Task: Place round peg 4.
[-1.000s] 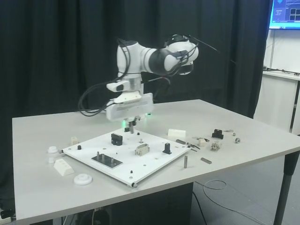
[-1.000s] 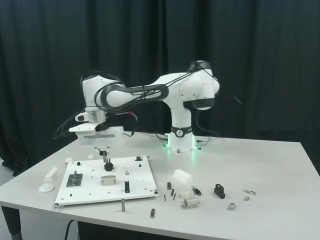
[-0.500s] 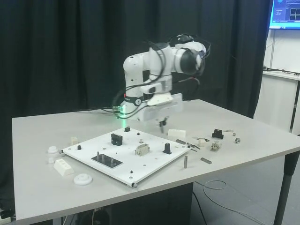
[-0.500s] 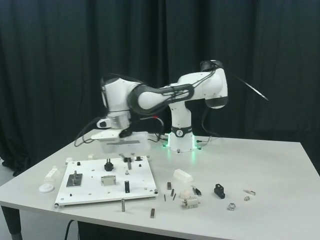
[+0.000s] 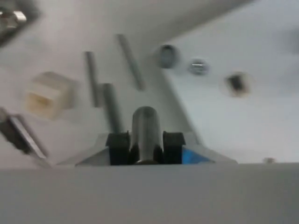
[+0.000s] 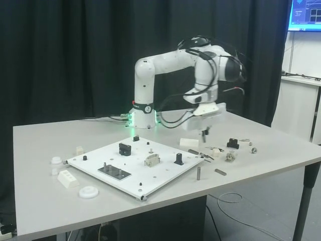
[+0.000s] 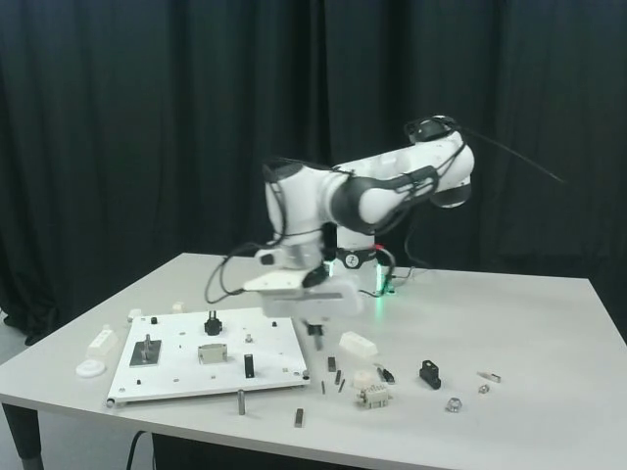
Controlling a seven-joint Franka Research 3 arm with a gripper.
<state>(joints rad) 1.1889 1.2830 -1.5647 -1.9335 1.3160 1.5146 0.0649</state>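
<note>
My gripper [image 5: 145, 148] is shut on a grey round peg [image 5: 145, 127] that stands upright between the black fingertips [image 5: 117, 145]. In the room views the gripper [image 6: 204, 133] [image 7: 315, 338] hangs a little above the table, just past the edge of the white board [image 6: 150, 176] [image 7: 186, 380] and next to a white block [image 6: 189, 142] [image 7: 359, 344]. A corner of the board [image 5: 243, 121], with small holes and a screw, lies beneath the gripper in the wrist view. Several loose grey pegs [image 5: 108, 105] rest on the table beside that corner.
The board carries black fixtures [image 6: 125, 149] and a grey plate [image 6: 114, 172]. White parts [image 6: 67, 178] sit beside the board on its side away from the gripper. Loose pegs [image 6: 198, 173] [image 7: 241, 401], connectors [image 6: 230, 156] [image 7: 373, 395] and a black part [image 7: 429, 373] are scattered on the table beyond the gripper.
The arm has swung from over the board's back part, across the board, to just off its edge near the white block and loose parts.
</note>
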